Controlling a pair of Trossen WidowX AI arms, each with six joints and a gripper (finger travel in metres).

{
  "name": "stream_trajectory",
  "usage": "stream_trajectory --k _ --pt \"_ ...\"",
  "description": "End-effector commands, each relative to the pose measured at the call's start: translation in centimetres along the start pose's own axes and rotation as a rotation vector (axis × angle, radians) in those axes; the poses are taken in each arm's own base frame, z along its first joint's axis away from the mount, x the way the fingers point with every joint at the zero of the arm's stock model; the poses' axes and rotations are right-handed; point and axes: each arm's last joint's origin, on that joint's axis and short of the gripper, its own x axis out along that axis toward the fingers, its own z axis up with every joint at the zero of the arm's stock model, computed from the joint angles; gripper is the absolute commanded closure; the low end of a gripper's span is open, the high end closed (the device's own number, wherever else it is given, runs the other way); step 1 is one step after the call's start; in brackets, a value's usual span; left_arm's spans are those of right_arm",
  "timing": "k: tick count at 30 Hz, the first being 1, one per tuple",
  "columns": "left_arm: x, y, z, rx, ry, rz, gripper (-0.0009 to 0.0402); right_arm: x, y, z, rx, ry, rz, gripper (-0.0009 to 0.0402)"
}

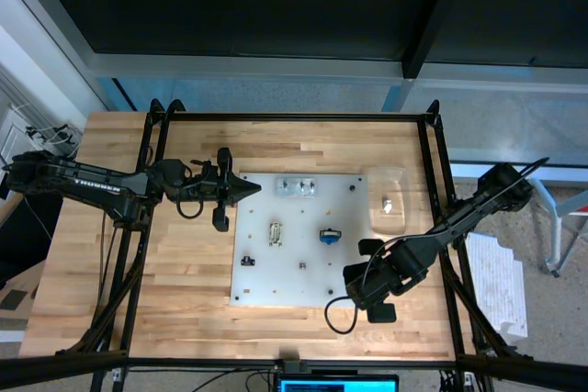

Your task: Pick the RJ45 connector and install on taskboard

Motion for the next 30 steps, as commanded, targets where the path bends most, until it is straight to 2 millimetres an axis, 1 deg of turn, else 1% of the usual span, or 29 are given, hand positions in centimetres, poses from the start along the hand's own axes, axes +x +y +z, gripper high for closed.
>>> stream_trajectory --k 1,30 --pt "0.0 0.0 0.01 0.0 0.0 0.0 0.0393 0.26 0.15 0.02 -0.004 0.006 -0.001 0.0393" --pt "0.0 0.0 0.01 0.0 0.0 0.0 0.0393 0.56 0.52 0.06 -0.014 0.004 0.01 0.0393"
